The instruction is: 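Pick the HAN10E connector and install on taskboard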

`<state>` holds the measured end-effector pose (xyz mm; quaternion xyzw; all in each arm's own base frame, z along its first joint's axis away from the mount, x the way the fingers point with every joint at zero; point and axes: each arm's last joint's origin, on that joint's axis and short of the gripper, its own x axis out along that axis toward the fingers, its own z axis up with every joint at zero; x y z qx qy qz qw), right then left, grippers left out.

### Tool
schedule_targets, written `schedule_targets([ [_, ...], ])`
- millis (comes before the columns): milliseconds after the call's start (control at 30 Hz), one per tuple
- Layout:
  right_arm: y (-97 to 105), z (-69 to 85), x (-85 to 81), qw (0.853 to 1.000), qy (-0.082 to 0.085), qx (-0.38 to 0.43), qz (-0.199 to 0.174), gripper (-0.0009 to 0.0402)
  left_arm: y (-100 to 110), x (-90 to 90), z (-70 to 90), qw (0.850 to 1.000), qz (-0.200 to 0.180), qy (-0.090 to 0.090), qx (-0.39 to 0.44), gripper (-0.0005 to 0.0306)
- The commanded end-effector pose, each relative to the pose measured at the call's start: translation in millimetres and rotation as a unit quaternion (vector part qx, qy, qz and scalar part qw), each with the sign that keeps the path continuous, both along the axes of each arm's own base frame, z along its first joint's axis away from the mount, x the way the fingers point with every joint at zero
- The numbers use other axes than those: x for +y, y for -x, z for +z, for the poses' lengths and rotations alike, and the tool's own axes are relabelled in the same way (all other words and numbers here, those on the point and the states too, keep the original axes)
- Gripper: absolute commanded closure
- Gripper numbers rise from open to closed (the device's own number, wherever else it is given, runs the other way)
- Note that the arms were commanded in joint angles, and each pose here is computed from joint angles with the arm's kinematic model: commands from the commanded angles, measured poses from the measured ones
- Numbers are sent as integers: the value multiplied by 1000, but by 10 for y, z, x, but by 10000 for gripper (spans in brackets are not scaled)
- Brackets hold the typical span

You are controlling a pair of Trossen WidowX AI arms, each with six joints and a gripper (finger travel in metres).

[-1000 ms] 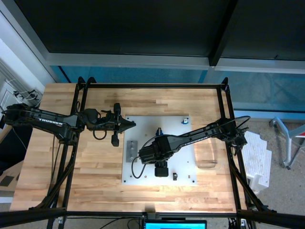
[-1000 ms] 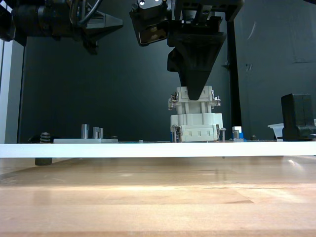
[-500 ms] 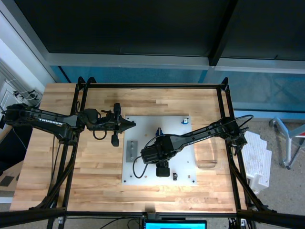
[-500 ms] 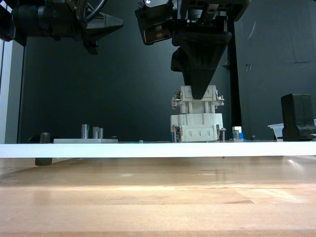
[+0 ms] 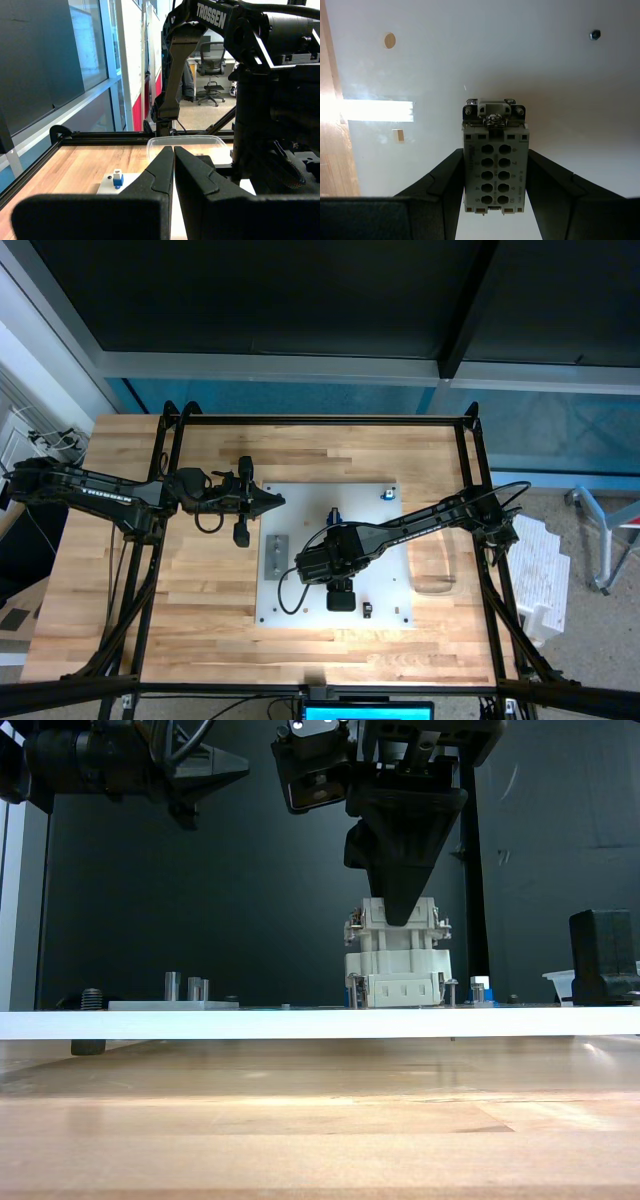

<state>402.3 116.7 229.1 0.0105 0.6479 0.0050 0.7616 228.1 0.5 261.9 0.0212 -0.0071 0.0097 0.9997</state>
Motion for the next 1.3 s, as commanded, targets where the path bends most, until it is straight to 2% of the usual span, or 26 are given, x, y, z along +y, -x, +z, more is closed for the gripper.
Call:
schedule_targets([
  [33, 0, -19, 0, 1000, 0, 0, 0, 346, -1, 1, 0, 1000, 0, 0, 0, 300],
  [400, 2, -93, -1, 1000, 0, -1, 0, 346, -1, 0, 0, 1000, 0, 0, 0, 300],
  [767, -50, -274, 11, 1000, 5, 13, 3, 346, -1, 0, 0, 1000, 0, 0, 0, 300],
  [1133, -46, -255, 9, 1000, 5, 11, 3, 344, -1, 0, 0, 1000, 0, 0, 0, 300],
  [1300, -38, -247, 11, 1000, 5, 12, 3, 314, -1, 0, 0, 1000, 0, 0, 0, 300],
])
